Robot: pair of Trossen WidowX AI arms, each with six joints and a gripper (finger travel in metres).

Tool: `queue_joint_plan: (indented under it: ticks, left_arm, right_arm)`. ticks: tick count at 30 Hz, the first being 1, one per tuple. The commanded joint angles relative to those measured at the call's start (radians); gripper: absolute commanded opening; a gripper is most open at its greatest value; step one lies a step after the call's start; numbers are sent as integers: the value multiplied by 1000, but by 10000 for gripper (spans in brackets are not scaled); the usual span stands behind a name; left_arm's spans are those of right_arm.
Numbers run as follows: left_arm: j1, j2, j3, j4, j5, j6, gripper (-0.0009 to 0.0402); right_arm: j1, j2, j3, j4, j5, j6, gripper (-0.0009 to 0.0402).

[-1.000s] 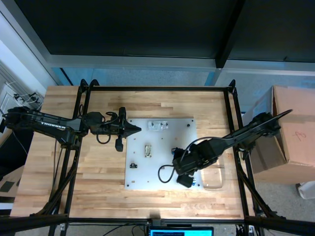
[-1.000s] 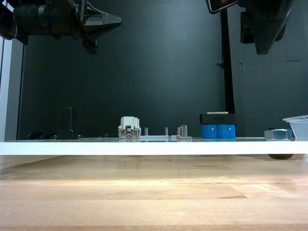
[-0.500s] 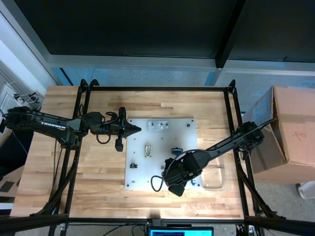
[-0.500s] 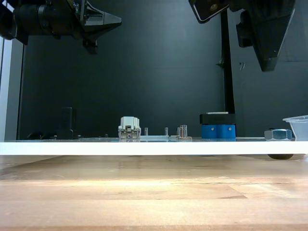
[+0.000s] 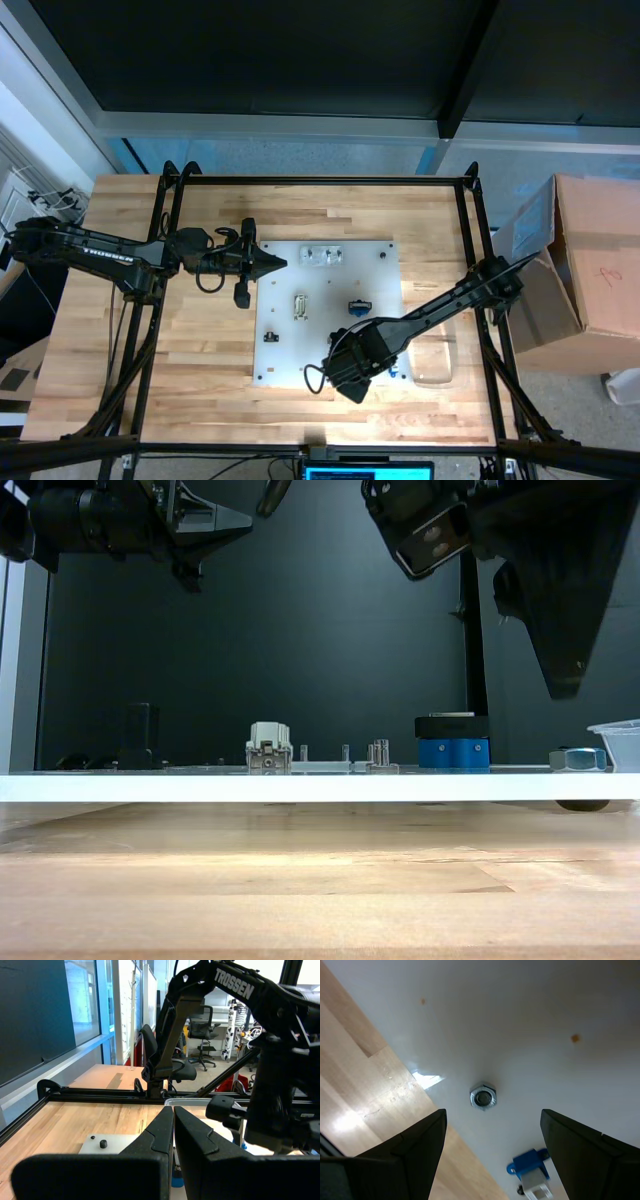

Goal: Unfasten the M12 nut and place it in the container

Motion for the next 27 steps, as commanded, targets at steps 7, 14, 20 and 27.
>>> queue_joint_plan:
  ticks: [7,14,20,27]
  left_arm:
    - [0,0,0,0,0,0,0]
    - [0,0,0,0,0,0,0]
    - [0,0,0,0,0,0,0]
    - [0,0,0,0,0,0,0]
  right_arm:
    - [3,60,-11,48,23,-3,251]
    - [6,82,-14,64,22,-13,211]
    - [9,79,-14,62,20,-29,172]
    - [12,77,-14,56,15,-29,131]
